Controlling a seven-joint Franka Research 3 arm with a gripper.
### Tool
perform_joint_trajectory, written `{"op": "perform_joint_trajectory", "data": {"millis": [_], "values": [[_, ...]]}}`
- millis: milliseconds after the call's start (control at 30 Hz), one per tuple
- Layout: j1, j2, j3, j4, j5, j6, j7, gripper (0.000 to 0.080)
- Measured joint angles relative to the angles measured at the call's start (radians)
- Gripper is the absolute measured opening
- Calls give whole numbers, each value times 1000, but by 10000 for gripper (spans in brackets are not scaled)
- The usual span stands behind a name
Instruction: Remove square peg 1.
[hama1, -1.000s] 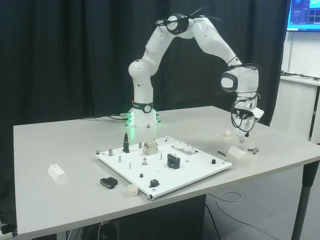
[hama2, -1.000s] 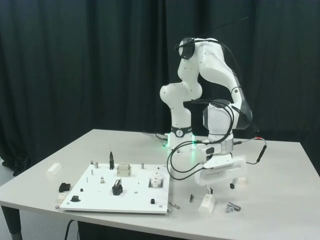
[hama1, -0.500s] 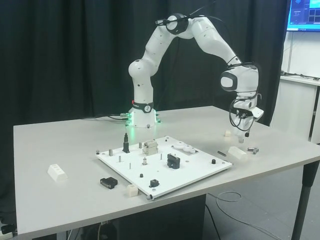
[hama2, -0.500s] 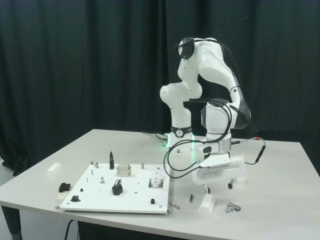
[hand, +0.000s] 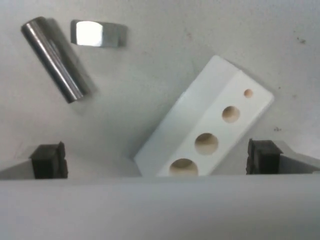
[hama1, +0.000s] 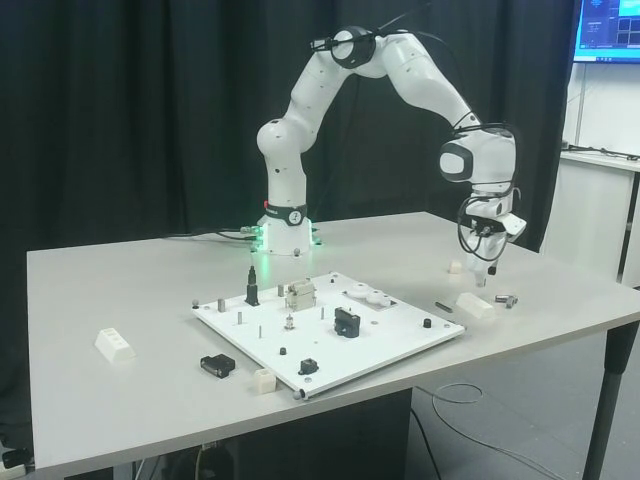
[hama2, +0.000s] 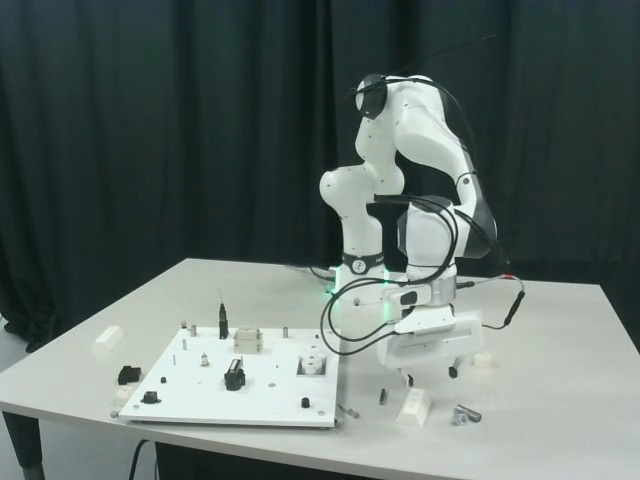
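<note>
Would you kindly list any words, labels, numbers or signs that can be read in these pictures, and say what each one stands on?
No text can be read anywhere.
The screen in the first room view shows content too small to read.
The white block with holes, the metal pin and the white board bear no visible markings.

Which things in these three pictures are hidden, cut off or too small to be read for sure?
- White block, wrist view: its near end is hidden behind the gripper body.
- Small parts on the white board, both room views: too small to identify; no square peg can be picked out.
- Metal cylinder, wrist view: cannot tell what part it is.
</note>
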Motion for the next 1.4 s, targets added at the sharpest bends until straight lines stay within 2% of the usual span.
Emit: {"op": "perform_joint_trajectory", "data": {"millis": [1400], "values": [[-68,20,0,40,-1,0,-24,800]]}}
